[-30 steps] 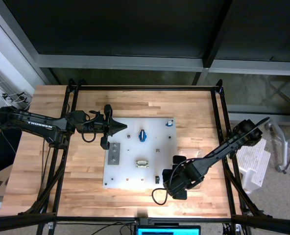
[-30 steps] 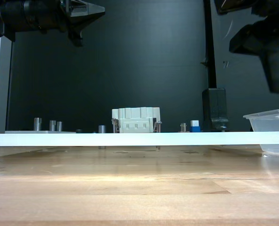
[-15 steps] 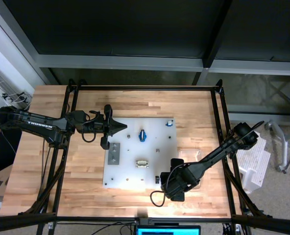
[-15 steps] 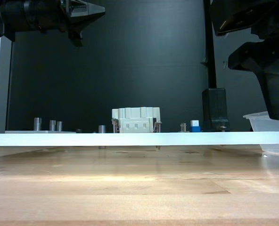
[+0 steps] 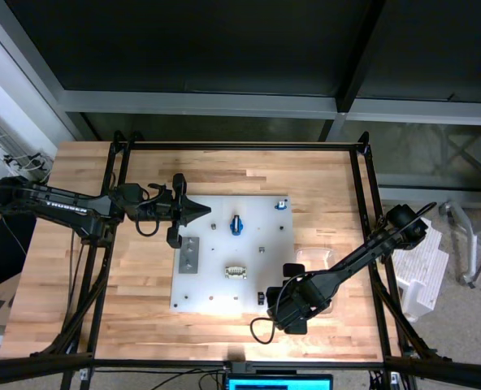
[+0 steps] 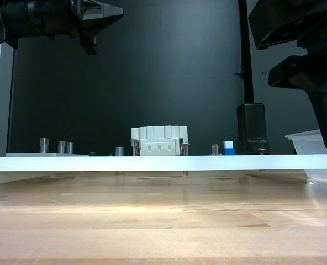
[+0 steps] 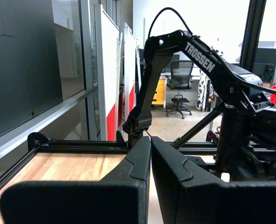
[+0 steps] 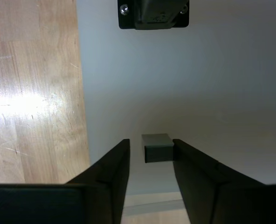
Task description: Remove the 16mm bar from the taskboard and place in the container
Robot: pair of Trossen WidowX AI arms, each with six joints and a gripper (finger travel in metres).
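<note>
The 16mm bar (image 8: 157,147) stands in the taskboard (image 5: 265,213) near its front right corner, close to the board's edges. A black fitting (image 8: 153,14) sits further in along the same side. The right claw (image 8: 150,145) hangs over the bar with its fingers apart and straddling it. The bar lies close against one finger, with a clear gap to the other, and nothing is gripped yet.

This looks like the final approach before the grasp. The next move probably calls for a small sideways correction to centre the bar, a little more descent, then closing on it and pulling straight up so it does not jam in its hole. The container (image 5: 311,257) waits on the tabletop (image 5: 54,292) just beside the board's right edge, so the carry would be short.

A second ago the right claw was higher and further right, nearer the container. Since then it has swung inward and come down over the corner. The left claw (image 5: 204,213), fingers together, has not moved from its place above the board's far left part.
</note>
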